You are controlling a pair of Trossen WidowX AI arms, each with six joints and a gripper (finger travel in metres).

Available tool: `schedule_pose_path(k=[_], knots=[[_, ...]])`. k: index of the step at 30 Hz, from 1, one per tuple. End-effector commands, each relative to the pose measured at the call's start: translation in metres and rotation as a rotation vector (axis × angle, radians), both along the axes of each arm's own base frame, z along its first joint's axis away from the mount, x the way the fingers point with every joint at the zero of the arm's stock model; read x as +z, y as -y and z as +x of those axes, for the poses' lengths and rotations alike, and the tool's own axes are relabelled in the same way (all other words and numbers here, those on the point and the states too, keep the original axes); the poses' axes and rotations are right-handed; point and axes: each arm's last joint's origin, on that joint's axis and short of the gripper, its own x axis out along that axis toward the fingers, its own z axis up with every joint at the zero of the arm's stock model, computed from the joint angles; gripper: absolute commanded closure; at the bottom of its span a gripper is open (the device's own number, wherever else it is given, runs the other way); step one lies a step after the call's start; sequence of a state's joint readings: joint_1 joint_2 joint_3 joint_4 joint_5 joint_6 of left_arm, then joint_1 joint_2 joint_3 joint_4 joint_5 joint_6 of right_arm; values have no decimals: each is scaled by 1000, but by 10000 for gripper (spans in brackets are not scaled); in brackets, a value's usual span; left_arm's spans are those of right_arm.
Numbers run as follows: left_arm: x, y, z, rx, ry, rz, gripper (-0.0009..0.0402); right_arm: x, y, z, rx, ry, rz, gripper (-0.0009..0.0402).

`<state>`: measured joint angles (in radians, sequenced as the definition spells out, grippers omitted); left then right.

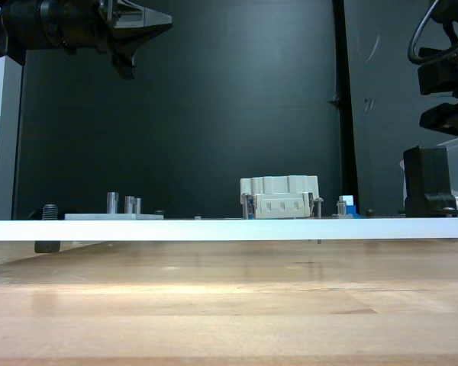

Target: Pick the USB connector and install on taskboard

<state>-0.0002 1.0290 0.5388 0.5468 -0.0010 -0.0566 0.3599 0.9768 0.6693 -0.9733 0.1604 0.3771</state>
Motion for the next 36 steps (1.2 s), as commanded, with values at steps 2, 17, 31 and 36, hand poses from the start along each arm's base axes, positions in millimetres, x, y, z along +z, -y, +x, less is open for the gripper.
schedule_pose_path(k=[2, 17, 31, 36], knots=[[0, 0, 0, 0, 0, 0, 393, 2, 0, 0, -39, -7, 13, 393], [0, 0, 0, 0, 0, 0, 393, 17, -12, 9, 2, 18, 25, 393], [0, 0, 0, 0, 0, 0, 393, 43, -52, 59, 36, 18, 32, 393], [0, 0, 0, 0, 0, 0, 393, 47, -65, 76, 29, 18, 39, 393]])
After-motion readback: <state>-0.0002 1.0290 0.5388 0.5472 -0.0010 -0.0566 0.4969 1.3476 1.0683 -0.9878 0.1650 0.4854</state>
